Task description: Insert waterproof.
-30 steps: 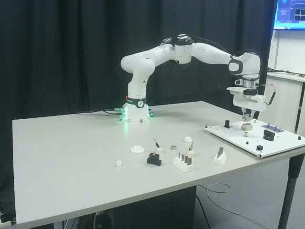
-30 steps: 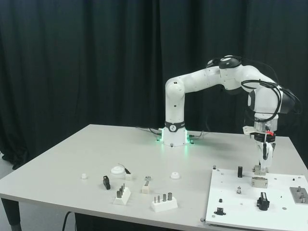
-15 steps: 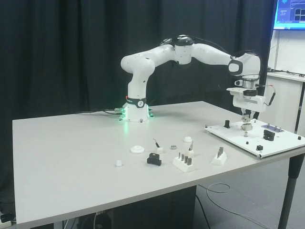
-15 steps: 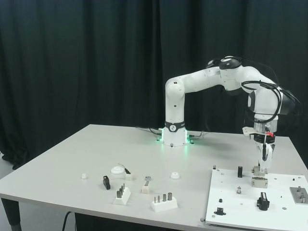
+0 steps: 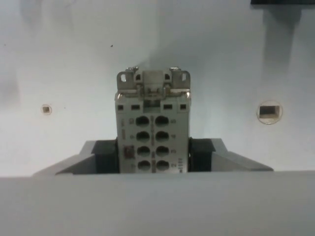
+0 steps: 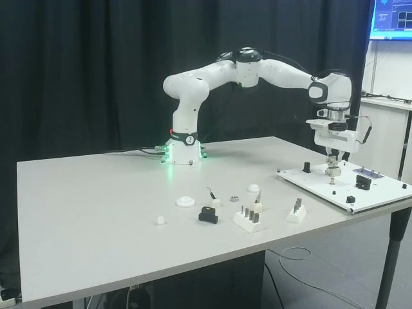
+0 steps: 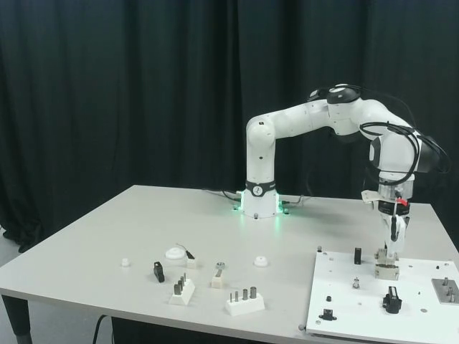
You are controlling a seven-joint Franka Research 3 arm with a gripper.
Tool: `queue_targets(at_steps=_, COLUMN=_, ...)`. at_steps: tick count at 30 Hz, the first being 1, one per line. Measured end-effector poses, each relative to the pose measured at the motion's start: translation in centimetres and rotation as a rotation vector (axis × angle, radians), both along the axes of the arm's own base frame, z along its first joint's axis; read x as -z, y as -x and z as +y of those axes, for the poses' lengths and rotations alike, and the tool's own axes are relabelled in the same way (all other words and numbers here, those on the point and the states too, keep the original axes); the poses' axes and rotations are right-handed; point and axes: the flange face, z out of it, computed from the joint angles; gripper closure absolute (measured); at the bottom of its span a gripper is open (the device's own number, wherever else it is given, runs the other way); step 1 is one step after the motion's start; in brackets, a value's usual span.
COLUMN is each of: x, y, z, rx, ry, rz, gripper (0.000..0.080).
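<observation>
Over the white board (image 7: 423, 304), the claw (image 5: 152, 156) clamps the waterproof connector (image 5: 153, 129). Any tilt coming down and it could jam against its socket, or slip in that grip.

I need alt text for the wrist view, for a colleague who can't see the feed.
A grey waterproof connector with eight round sockets in two columns sits between the tool's black fingers, over a white board. A small rectangular slot is cut in the board beside it.

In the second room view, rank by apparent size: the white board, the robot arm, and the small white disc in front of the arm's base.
Largest to smallest:
1. robot arm
2. white board
3. small white disc
</observation>
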Motion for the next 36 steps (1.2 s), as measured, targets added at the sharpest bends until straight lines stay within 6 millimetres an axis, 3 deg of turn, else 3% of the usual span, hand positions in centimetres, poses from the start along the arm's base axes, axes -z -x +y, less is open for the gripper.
queue_targets(at_steps=36, x=0.7, y=-0.32, z=0.16, rx=0.011, ry=-0.017, rz=-0.009, gripper=0.0498)
